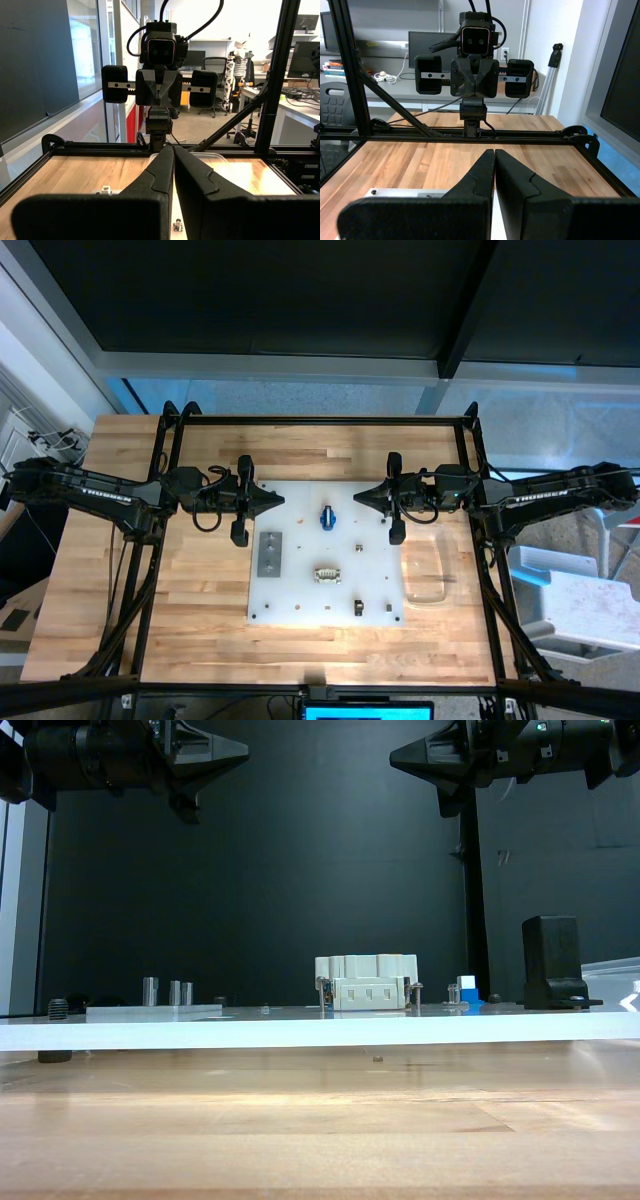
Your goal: Pick the 16mm bar from the taskboard and place it in the container
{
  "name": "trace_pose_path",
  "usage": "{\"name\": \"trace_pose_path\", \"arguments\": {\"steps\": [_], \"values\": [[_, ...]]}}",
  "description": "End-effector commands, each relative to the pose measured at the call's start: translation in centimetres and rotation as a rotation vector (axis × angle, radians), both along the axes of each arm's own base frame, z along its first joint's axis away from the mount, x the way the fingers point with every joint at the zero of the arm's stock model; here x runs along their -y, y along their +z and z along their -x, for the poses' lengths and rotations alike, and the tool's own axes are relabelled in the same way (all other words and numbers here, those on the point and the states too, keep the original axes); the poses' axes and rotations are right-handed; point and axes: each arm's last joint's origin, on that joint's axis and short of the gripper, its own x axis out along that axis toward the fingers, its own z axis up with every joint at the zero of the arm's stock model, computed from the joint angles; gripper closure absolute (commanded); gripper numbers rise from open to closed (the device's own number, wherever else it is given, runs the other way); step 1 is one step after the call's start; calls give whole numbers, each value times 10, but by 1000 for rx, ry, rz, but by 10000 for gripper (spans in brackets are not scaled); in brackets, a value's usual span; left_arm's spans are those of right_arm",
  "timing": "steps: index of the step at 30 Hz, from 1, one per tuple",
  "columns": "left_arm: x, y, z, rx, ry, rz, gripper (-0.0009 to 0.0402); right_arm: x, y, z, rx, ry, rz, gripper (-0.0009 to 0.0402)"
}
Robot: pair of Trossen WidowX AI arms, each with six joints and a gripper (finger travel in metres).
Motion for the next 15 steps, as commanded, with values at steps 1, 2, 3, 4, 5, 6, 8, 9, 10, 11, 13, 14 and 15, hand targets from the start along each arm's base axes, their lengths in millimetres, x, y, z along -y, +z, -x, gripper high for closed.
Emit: {"name": "trace_pose_path", "arguments": {"steps": [1, 2, 3, 4, 5, 6, 8, 9, 10, 11, 13, 14, 15], "values": [[0, 0, 0, 0, 0, 0, 393, 0, 0, 0, 1, 0, 0, 393], [0, 0, 0, 0, 0, 0, 393, 0, 0, 0, 1, 0, 0, 393], [0, 0, 0, 0, 0, 0, 393, 0, 0, 0, 1, 0, 0, 393], [0, 0, 0, 0, 0, 0, 393, 0, 0, 0, 1, 0, 0, 393], [0, 0, 0, 0, 0, 0, 393, 0, 0, 0, 1, 0, 0, 393], [0, 0, 0, 0, 0, 0, 393, 0, 0, 0, 1, 0, 0, 393], [0, 0, 0, 0, 0, 0, 393, 0, 0, 0, 1, 0, 0, 393], [0, 0, 0, 0, 0, 0, 393, 0, 0, 0, 1, 1, 0, 393], [0, 0, 0, 0, 0, 0, 393, 0, 0, 0, 0, 0, 0, 393], [0, 0, 0, 0, 0, 0, 393, 0, 0, 0, 0, 0, -1, 393], [0, 0, 0, 0, 0, 0, 393, 0, -1, 0, -14, 0, -1, 393], [0, 0, 0, 0, 0, 0, 393, 0, -2, 0, -27, 0, -1, 393], [0, 0, 0, 0, 0, 0, 393, 0, -3, 0, -51, 0, 0, 393]]}}
